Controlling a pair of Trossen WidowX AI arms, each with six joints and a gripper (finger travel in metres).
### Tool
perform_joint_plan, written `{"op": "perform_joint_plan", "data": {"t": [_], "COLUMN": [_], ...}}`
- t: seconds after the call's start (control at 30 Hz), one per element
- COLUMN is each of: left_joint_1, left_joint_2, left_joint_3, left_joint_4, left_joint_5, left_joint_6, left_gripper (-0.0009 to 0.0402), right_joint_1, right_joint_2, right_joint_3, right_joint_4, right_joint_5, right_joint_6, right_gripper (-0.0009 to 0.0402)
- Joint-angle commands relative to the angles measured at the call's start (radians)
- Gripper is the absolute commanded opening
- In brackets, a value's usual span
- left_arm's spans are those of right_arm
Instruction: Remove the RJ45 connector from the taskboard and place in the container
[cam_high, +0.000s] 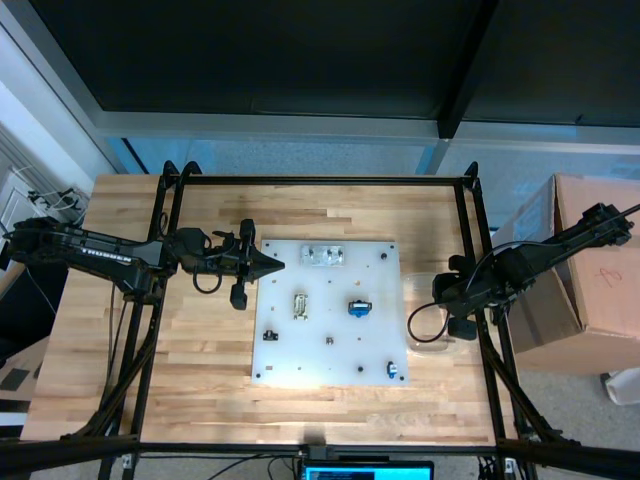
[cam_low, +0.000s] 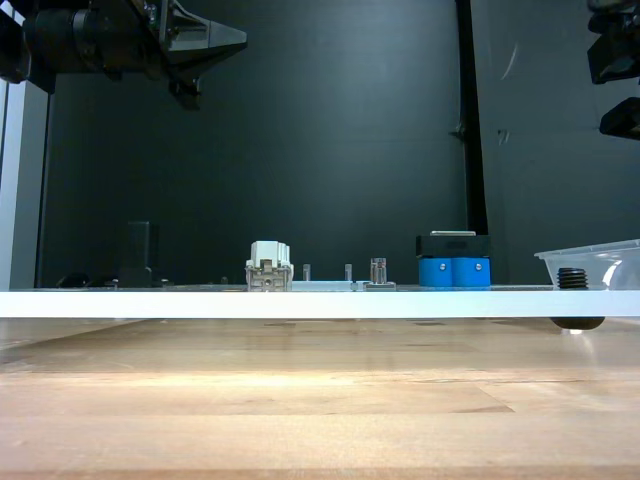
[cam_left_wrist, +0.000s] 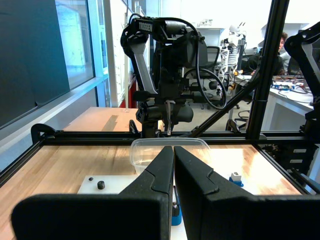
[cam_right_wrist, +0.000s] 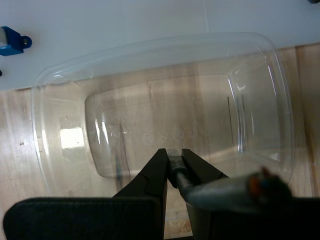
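left gripper (cam_high: 275, 265) 1 | right gripper (cam_right_wrist: 174, 152) 1 | taskboard (cam_high: 330, 345) 1 | container (cam_high: 425, 285) 1 | RJ45 connector (cam_right_wrist: 175, 166) 1 | cardboard box (cam_high: 590, 300) 1

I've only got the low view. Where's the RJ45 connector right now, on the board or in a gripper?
Observer: In a gripper. The right wrist view shows the RJ45 connector pinched between the fingers of the right gripper, clear of its seat.
Operator: Is it over the container?
Observer: Yes. In that view the clear container lies directly beneath the held connector.
Operator: And the left arm?
Observer: The high view puts the left gripper over the left edge of the taskboard, shut and holding nothing.
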Motion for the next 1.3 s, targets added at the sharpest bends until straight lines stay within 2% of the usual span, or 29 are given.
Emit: {"op": "perform_joint_plan", "data": {"t": [0.03,1.3], "left_joint_1": [0.0,0.0], "left_joint_2": [0.0,0.0], "left_joint_3": [0.0,0.0], "left_joint_4": [0.0,0.0], "left_joint_5": [0.0,0.0], "left_joint_6": [0.0,0.0], "left_gripper": [0.0,0.0], "right_joint_1": [0.0,-0.02], "right_joint_2": [0.0,0.0], "right_joint_3": [-0.006,-0.006], "right_joint_4": [0.001,0.003], "right_joint_5": [0.0,0.005], "right_joint_6": [0.002,-0.001], "right_gripper": [0.0,0.0]}}
